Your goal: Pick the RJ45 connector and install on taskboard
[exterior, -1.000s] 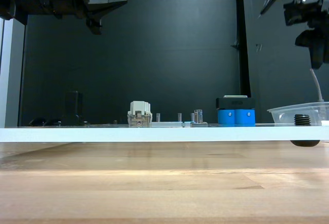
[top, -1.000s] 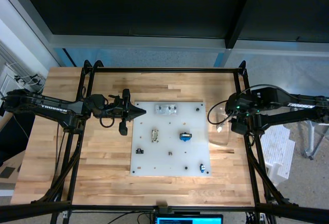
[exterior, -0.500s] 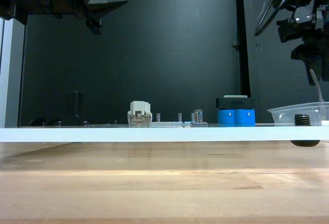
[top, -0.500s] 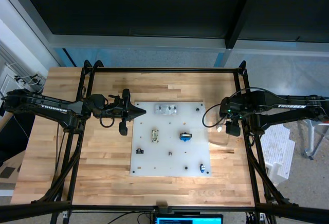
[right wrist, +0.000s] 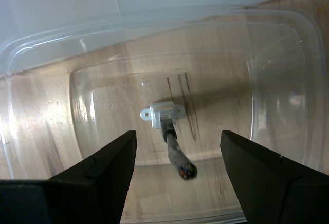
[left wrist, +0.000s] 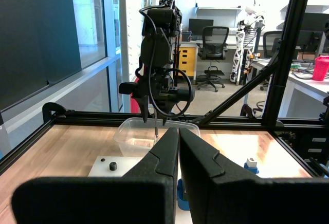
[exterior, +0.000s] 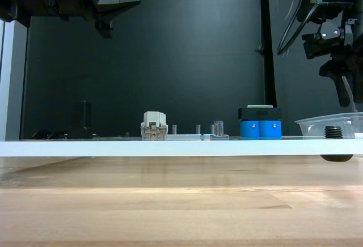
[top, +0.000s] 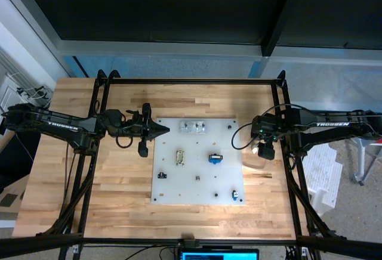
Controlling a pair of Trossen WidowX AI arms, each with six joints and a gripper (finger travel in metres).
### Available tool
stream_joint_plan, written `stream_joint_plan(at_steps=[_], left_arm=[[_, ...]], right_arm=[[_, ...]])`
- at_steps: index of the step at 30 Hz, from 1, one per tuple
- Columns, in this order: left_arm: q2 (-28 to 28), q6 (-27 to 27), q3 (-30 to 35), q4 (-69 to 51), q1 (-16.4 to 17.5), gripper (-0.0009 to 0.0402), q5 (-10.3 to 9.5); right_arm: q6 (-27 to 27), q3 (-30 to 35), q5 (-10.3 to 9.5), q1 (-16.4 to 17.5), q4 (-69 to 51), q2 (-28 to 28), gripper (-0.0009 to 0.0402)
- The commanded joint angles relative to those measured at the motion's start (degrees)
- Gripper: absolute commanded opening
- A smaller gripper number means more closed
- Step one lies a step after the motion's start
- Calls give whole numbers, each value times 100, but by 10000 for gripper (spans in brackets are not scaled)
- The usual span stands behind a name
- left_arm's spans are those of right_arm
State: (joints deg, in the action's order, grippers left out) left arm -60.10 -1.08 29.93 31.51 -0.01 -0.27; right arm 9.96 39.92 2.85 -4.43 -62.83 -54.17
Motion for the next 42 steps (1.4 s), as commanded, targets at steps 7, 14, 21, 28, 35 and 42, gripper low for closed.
stream_joint_plan(at_steps=[7,14,21,28,35,42], left_arm=[[-2,2,2,0,2,0,0],[0,2,2,0,2,0,0],[0,2,2,0,2,0,0],[0,4,2,0,2,0,0],[0,2,2,0,0,0,0],[0,2,2,0,0,0,0]], right_arm=[[13,-61,-146,31,59,-151,227],[184,-131,-118,44,201,-299,227],[223,-153,-116,57,262,-553,227],[260,-153,-90,55,264,-599,210],[262,-155,-90,57,286,-599,161],[293,-155,-90,57,326,-599,117]])
